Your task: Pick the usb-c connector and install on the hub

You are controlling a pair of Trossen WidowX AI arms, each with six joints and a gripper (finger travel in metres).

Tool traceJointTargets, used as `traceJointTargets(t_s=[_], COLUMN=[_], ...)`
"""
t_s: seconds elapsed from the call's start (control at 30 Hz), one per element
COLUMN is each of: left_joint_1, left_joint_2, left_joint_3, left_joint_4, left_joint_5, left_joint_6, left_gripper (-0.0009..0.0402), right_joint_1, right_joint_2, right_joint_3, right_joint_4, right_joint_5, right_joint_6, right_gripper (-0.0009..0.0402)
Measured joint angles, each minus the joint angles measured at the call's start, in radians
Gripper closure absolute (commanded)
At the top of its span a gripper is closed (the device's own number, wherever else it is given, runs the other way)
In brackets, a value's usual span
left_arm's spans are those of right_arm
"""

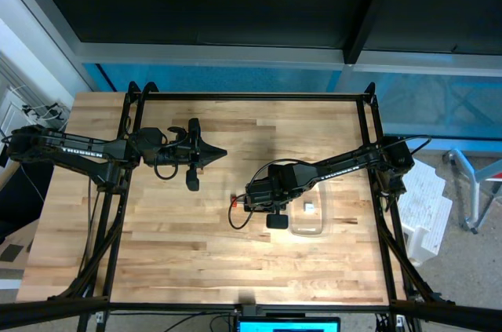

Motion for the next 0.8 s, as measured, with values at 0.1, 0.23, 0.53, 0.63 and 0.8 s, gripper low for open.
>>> traceJointTargets(t_s=[0.1, 0.23, 0.53, 0.63, 0.8], left_joint_1=[0.0, 0.0, 0.0, 0.0, 0.0], left_joint_2=[0.0, 0.0, 0.0, 0.0, 0.0], left_joint_3=[0.0, 0.0, 0.0, 0.0, 0.0], left_joint_4=[0.0, 0.0, 0.0, 0.0, 0.0], left_joint_5=[0.0, 0.0, 0.0, 0.0, 0.0], left_joint_6=[0.0, 0.0, 0.0, 0.0, 0.0], left_gripper=[0.0393, 0.0393, 0.0393, 0.0393, 0.0393], right_joint_1=[0.0, 0.0, 0.0, 0.0, 0.0], right_joint_2=[0.0, 0.0, 0.0, 0.0, -0.003], right_joint_3=[0.0, 0.0, 0.0, 0.0, 0.0], right_joint_4=[-0.001, -0.001, -0.003, -0.003, -0.008], right_joint_5=[0.0, 0.0, 0.0, 0.0, 0.0], right_joint_6=[0.0, -0.004, -0.006, -0.007, -0.008], right_gripper=[0.0393, 0.0393, 0.0393, 0.0393, 0.0393])
